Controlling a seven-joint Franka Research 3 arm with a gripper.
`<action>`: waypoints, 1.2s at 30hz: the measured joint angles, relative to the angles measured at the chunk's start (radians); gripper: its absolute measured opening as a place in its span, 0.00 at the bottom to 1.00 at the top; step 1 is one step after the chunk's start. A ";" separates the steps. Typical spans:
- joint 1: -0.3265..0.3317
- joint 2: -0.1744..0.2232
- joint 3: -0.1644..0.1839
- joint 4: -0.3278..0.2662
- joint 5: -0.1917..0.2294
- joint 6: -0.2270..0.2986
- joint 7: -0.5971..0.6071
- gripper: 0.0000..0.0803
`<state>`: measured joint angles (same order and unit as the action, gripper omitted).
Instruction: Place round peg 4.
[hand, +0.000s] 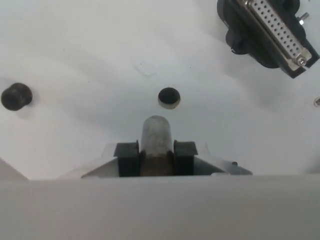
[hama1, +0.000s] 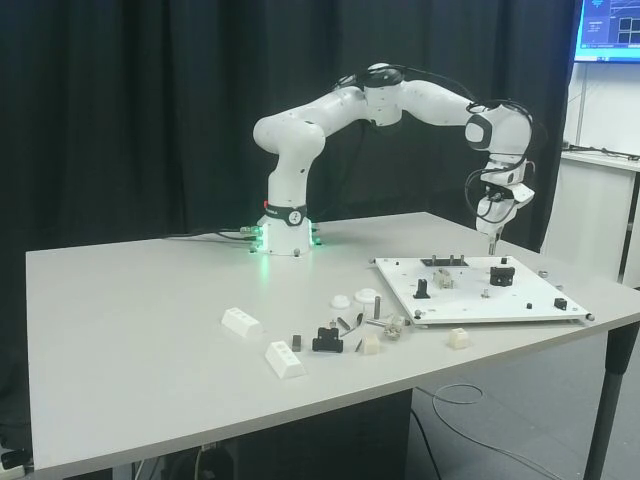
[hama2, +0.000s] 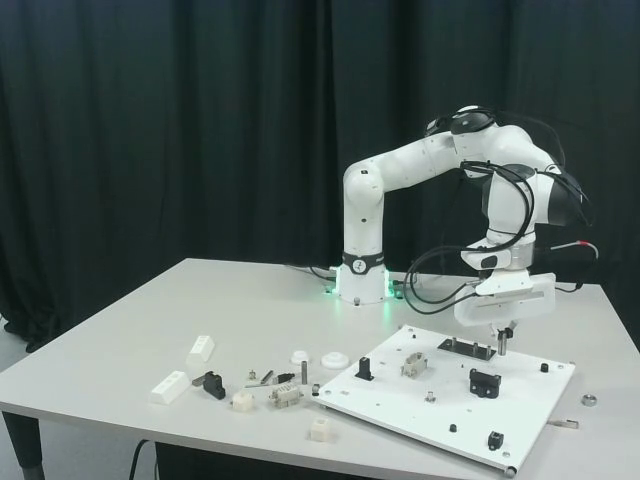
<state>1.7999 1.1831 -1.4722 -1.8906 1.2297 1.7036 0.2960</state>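
The gripper (hand: 156, 150) is clamped on the round peg (hand: 156, 134), a grey cylinder that sticks out past the black fingertip pads (hand: 126, 151), its rounded end free. Just beyond the peg's tip lies a dark round hole (hand: 168, 97) in the white board (hand: 100, 50); peg and hole are apart. Farther off, a black multi-pin connector (hand: 272, 32) is cut off at the picture's edge. In the room views the peg (hama2: 502, 339) hangs above the board (hama2: 540, 400), too small to make out well.

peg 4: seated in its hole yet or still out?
Out. The round peg is clamped in the end effector, held above the white board; the hole ahead of its tip shows open.
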 joint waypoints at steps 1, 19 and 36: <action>0.000 0.000 0.000 0.000 0.000 0.000 0.000 0.18; -0.002 0.000 0.010 0.046 0.022 0.045 0.035 0.18; -0.071 0.006 0.106 0.240 0.040 0.124 0.151 0.18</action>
<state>1.7292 1.1891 -1.3666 -1.6504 1.2695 1.8273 0.4467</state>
